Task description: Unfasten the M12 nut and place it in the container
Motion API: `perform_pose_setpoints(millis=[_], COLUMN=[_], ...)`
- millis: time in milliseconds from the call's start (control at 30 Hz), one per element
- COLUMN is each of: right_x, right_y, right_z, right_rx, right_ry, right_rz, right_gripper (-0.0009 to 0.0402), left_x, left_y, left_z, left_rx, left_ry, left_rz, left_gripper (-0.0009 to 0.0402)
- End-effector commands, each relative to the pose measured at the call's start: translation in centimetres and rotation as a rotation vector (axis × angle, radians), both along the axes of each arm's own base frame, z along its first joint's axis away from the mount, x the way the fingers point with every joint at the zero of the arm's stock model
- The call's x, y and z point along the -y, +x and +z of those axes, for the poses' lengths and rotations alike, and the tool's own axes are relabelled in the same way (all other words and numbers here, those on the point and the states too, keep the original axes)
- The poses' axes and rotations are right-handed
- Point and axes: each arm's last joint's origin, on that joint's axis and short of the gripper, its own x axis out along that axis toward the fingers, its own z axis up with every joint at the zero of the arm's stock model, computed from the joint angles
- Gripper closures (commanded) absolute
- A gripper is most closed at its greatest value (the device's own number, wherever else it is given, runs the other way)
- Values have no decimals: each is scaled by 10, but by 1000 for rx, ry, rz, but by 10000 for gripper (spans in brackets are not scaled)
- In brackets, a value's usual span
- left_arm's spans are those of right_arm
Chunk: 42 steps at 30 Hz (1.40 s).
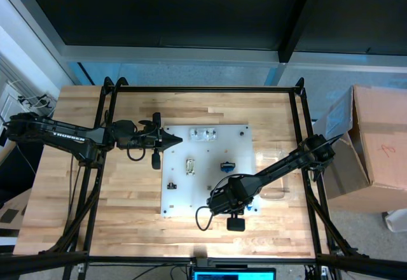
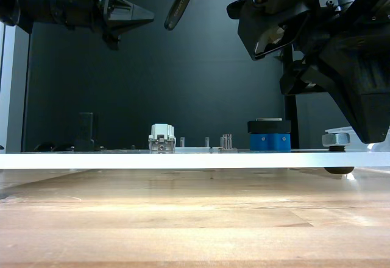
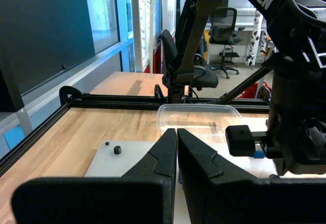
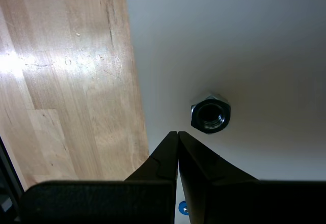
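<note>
M12 nut (image 4: 210, 113) seen on white board (image 4: 244, 40) near its near right edge, apparently on its stud, ungrasped, bore upright. Right gripper (image 4: 178, 132) poised above, fingers clenched empty, nut just beyond fingertips. Left gripper (image 1: 178, 140) over board's far left edge, fingers clenched empty, well apart.

Wood table (image 1: 127, 223) carries white board (image 1: 184, 197); clear container (image 3: 198, 108) just beside board's right edge.
</note>
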Motion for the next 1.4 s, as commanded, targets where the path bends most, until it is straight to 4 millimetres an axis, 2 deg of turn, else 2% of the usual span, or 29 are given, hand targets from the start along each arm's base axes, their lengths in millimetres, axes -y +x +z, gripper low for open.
perform_pose_setpoints(millis=[33, 167, 267, 467, 800, 900, 1200, 1400], right_x=[2, 11, 14, 13, -1, -3, -9, -9], right_y=[0, -3, -5, -7, -6, -5, 3, 3], right_z=[0, 7, 13, 21, 39, 41, 16, 8], right_rx=[19, 97, 126, 122, 42, 36, 9, 11], right_ry=[-42, -286, -351, -295, -7, 19, 1, 0], right_rz=[5, -33, -80, -112, -133, -138, -126, -117], right_gripper=[394, 393, 394, 393, 393, 393, 393, 393], left_x=[0, 0, 0, 0, 0, 0, 0, 0], left_y=[0, 0, 0, 0, 0, 0, 0, 0], left_z=[0, 0, 0, 0, 0, 0, 0, 0], left_rx=[0, 0, 0, 0, 0, 0, 0, 0], left_ry=[0, 0, 0, 0, 0, 0, 0, 0], left_rz=[0, 0, 0, 0, 0, 0, 0, 0], left_gripper=[393, 393, 393, 393, 393, 393, 393, 393])
